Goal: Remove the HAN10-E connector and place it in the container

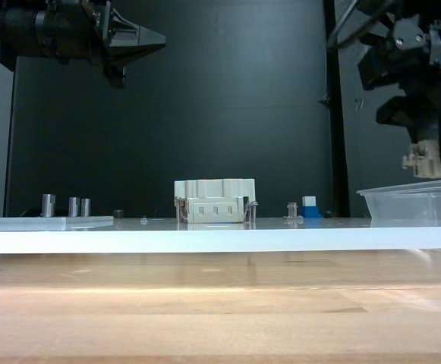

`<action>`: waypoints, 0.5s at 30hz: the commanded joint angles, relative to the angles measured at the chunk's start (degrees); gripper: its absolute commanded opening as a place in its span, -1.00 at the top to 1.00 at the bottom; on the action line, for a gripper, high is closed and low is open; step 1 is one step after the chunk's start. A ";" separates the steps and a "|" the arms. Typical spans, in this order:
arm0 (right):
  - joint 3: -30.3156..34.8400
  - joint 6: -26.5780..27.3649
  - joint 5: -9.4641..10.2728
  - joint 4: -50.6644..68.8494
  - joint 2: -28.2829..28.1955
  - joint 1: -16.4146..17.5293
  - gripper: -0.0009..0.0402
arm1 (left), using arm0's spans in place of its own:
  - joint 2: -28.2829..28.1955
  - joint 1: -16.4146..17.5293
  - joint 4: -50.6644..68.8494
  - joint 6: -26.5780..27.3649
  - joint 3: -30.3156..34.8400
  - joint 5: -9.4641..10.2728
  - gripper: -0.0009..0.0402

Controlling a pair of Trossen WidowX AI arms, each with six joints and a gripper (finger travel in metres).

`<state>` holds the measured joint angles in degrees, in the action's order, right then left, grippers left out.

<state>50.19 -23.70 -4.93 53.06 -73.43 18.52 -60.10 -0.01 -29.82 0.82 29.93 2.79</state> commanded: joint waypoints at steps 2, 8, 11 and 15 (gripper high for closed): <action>-2.91 -2.45 -0.04 -2.08 0.68 0.17 0.63 | -0.02 0.02 -0.02 -0.02 0.02 -0.02 0.96; -6.05 -3.45 -0.02 -4.61 0.68 0.35 0.63 | -0.02 0.02 -0.02 -0.02 0.02 -0.02 0.96; -7.37 -4.22 -0.02 -6.23 0.68 0.42 0.63 | 0.00 0.00 -0.04 -0.02 0.02 -0.02 0.96; -8.94 -4.42 -0.02 -8.00 0.68 0.50 0.63 | 0.00 0.02 -0.02 -0.02 0.02 -0.02 0.96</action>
